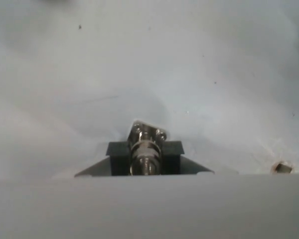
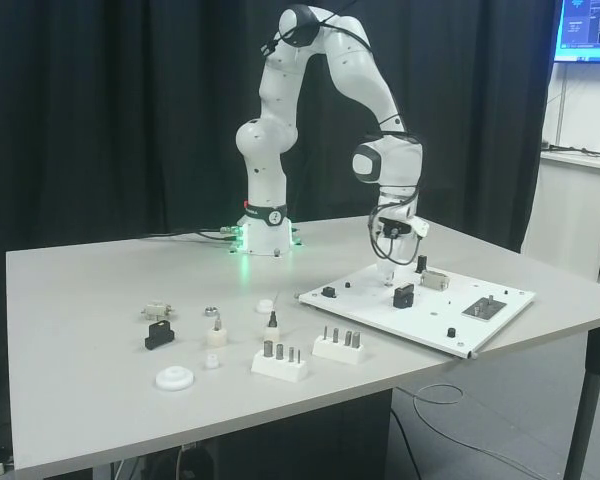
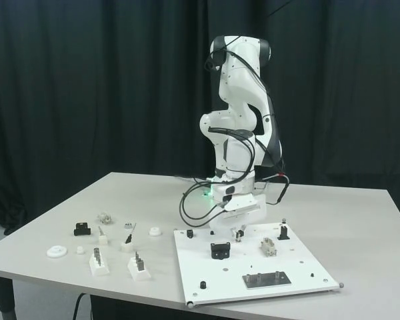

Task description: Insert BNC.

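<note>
- Where the wrist view looks down past the fingertips, you find the BNC connector [image 1: 145, 152]: a small metal barrel with a flanged base, seated in a black bracket [image 1: 118, 158] directly under the hand, on the white board [image 1: 149, 74]. You cannot tell from here whether the fingers grip it or merely stand over it.
- In the first room view, the gripper [image 2: 389, 270] stands low over the white board [image 2: 500, 322], the connector hidden beneath it. The jaw gap cannot be read.
- In the second room view, the gripper [image 3: 240, 230] points down at the board's [image 3: 187, 267] far edge, with something small and metallic at its tips; whether it is held is unclear.
- Handling, by judgement: light, rigid, hard metal, smooth and likely slippery on the barrel. Take hold across the barrel's sides and keep it square to its socket, since a stiff part will jam rather than yield.
</note>
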`<control>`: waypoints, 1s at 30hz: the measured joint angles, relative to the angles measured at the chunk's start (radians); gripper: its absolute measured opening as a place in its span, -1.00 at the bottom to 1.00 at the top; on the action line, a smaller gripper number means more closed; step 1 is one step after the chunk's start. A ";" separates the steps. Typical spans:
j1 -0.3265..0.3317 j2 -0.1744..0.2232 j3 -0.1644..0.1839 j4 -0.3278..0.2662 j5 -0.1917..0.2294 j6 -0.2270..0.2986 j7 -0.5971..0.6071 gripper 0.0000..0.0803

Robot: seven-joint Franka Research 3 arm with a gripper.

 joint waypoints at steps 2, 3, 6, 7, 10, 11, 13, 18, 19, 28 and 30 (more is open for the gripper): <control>0.000 0.000 0.000 0.000 0.000 0.000 -0.034 -0.70; 0.000 0.000 0.000 0.000 0.000 0.000 -0.045 -0.70; 0.000 0.000 0.000 0.000 0.000 0.000 -0.062 -0.70; 0.000 0.000 0.000 0.000 0.000 0.000 -0.068 -0.70; -0.001 0.000 0.000 0.000 0.000 0.000 -0.103 -0.70; -0.001 0.000 0.000 0.000 0.000 0.000 -0.115 -0.70; -0.001 0.000 0.000 0.000 0.000 0.000 -0.130 -0.70; -0.001 0.000 0.001 0.000 0.000 -0.001 -0.160 -0.70; -0.001 0.000 0.001 0.000 0.000 -0.001 -0.170 -0.70; -0.002 0.000 0.001 0.001 0.000 -0.003 -0.276 -0.70; -0.002 0.000 0.001 0.002 0.000 -0.003 -0.294 -0.70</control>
